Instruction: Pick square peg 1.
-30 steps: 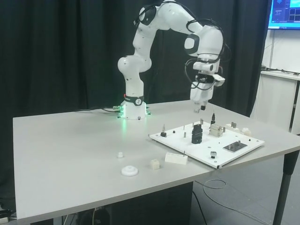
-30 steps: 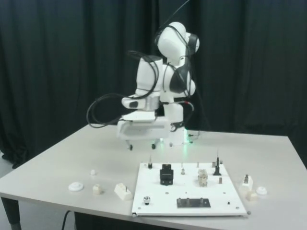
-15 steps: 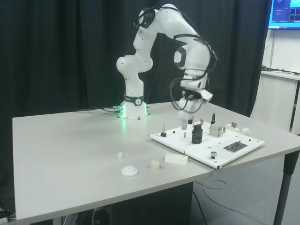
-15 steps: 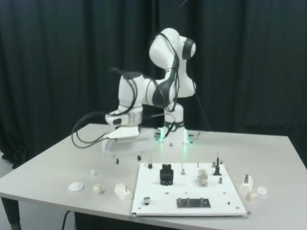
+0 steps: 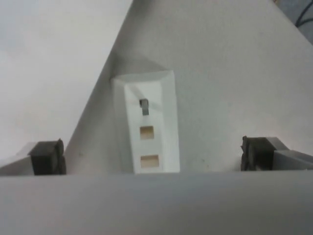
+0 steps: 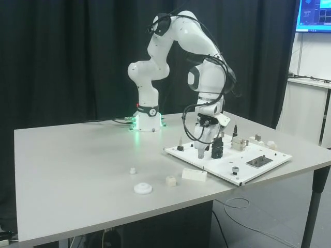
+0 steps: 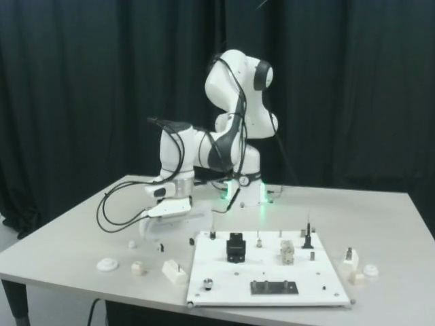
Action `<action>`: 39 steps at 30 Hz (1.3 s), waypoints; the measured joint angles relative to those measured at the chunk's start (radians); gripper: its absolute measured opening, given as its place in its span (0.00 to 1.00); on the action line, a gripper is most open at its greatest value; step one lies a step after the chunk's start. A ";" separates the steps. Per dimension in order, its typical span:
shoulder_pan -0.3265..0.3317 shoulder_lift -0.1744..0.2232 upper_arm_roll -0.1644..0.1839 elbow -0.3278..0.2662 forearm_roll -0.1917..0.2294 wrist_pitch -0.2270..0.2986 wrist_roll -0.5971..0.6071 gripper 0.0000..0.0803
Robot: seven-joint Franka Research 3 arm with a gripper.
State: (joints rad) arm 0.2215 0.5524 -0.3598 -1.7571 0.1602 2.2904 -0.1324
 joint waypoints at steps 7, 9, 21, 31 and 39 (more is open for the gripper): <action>-0.009 0.025 0.020 0.000 0.000 0.027 -0.009 1.00; -0.009 0.032 0.024 -0.001 0.000 0.040 -0.013 1.00; -0.009 0.071 0.032 -0.021 0.000 0.115 -0.020 1.00; -0.018 0.092 0.041 -0.038 0.000 0.154 -0.020 1.00; -0.034 0.095 0.056 -0.046 0.000 0.169 -0.020 0.88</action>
